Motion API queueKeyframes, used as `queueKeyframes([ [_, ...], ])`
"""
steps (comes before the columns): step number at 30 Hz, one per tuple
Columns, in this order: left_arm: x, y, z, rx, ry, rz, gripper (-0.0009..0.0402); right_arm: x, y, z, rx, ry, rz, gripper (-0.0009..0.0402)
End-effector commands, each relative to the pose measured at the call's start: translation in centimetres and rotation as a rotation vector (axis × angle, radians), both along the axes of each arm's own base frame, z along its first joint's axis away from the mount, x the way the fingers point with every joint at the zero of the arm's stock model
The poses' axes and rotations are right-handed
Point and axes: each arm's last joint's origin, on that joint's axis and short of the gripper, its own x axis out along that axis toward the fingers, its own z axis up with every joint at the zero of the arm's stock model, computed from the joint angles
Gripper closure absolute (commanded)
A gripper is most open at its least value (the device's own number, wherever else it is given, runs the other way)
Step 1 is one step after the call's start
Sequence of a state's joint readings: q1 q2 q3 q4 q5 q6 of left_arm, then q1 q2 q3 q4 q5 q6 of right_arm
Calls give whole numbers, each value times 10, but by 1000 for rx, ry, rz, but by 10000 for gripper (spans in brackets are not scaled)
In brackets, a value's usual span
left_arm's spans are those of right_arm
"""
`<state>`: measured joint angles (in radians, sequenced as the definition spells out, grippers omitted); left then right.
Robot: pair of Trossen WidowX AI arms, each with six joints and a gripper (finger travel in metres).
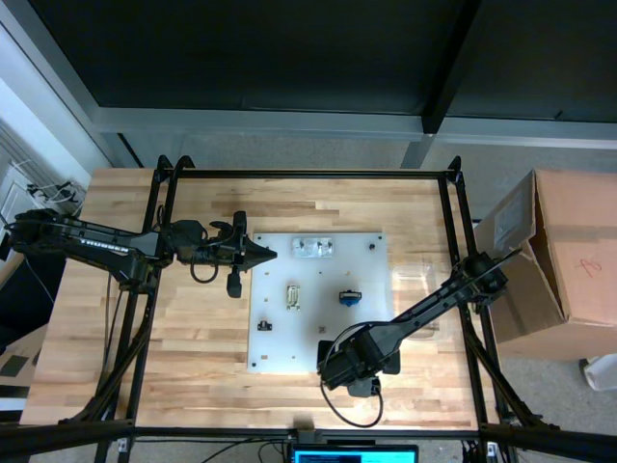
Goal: Pick the M12 nut and place it on its threads and fasten
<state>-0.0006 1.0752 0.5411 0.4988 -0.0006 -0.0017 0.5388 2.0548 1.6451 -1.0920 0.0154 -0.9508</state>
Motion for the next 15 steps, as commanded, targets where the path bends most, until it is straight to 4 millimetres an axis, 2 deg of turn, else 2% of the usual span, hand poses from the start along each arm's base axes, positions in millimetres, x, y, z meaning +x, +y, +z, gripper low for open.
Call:
queueKeyframes([
  [1, 0, 0, 0, 0, -1, 0, 393, 1, 1, -3, 5, 8, 1, 361],
  [15, 0, 0, 0, 0, -1, 0, 393, 0, 1, -12, 5, 7, 1, 362],
])
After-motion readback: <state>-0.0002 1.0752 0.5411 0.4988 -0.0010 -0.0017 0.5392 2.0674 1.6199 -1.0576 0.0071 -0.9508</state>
